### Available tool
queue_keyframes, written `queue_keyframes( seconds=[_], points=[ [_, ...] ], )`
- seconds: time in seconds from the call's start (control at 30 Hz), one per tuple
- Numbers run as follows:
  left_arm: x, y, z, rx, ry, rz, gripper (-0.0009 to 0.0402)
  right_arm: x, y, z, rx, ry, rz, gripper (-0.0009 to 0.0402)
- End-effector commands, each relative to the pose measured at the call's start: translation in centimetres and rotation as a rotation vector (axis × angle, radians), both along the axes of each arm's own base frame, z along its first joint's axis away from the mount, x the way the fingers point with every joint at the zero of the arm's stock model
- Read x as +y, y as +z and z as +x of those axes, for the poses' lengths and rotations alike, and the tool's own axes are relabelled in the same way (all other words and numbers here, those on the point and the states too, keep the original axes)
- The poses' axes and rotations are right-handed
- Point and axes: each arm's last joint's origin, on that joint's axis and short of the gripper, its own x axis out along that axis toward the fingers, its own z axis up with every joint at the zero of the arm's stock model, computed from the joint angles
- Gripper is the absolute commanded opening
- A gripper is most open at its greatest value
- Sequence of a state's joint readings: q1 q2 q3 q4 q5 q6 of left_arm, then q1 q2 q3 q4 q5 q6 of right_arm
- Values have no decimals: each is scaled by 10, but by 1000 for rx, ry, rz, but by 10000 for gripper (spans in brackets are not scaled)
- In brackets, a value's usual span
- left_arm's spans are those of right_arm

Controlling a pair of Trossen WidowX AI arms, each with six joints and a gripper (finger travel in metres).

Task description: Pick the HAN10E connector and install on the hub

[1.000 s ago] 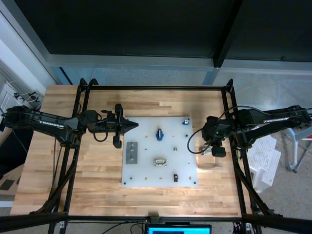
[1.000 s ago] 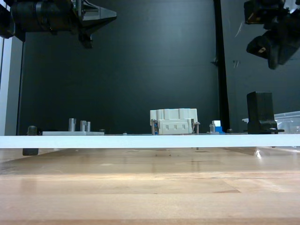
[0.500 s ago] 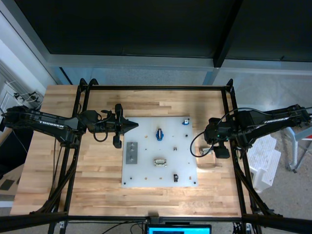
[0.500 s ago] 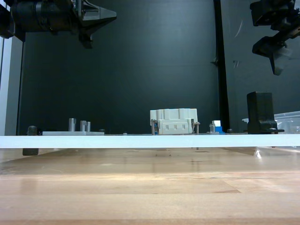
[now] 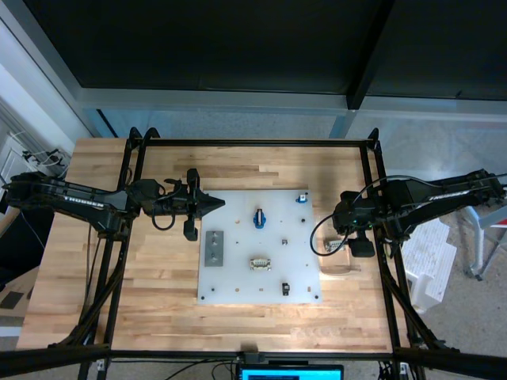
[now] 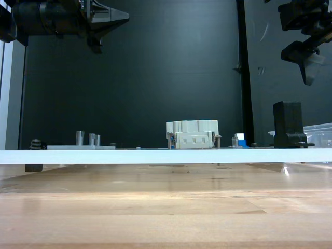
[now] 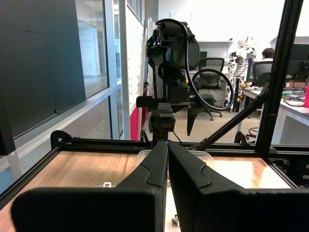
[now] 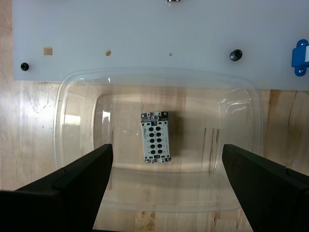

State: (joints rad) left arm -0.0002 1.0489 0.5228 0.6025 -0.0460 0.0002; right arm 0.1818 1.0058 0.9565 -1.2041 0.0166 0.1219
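The HAN10E connector (image 8: 155,137), a pale grey insert with rows of pin holes, lies flat in a clear plastic tray (image 8: 62,104) on the wood just off the white board's right edge. My right gripper (image 8: 166,148) hangs open above it, one finger (image 8: 72,181) on each side, apart from the connector. From above, this gripper (image 5: 349,237) sits over the tray (image 5: 342,269). The beige hub (image 5: 260,264) stands on the board (image 5: 238,293), and at table height the hub (image 6: 192,135) shows its metal flanges. My left gripper (image 5: 211,204) is shut and empty, high over the board's left edge.
On the board stand a grey metal block (image 5: 214,247), a blue knob (image 5: 259,218), a small blue piece (image 5: 302,197) and a small black part (image 5: 286,286). Black frame posts run along both sides of the table.
My right gripper has shifted slightly right and turned to point down over the tray. The left arm has not moved.
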Motion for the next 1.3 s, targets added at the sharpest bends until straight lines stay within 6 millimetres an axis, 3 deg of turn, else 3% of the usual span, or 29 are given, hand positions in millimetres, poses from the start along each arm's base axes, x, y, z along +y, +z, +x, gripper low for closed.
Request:
queue_keyframes(
  seconds=[0.03,0.7,0.93,1.3],
  points=[
    [0,0,0,0,0,0,0,0,-1,0,7,0,-3,318],
    [0,0,0,0,0,0,0,2,-8,4,64,8,-12,313],
    [0,0,0,0,0,0,0,5,-22,6,125,20,-22,261],
    [0,0,0,0,0,0,0,7,-29,12,148,24,-19,141]
  ],
)
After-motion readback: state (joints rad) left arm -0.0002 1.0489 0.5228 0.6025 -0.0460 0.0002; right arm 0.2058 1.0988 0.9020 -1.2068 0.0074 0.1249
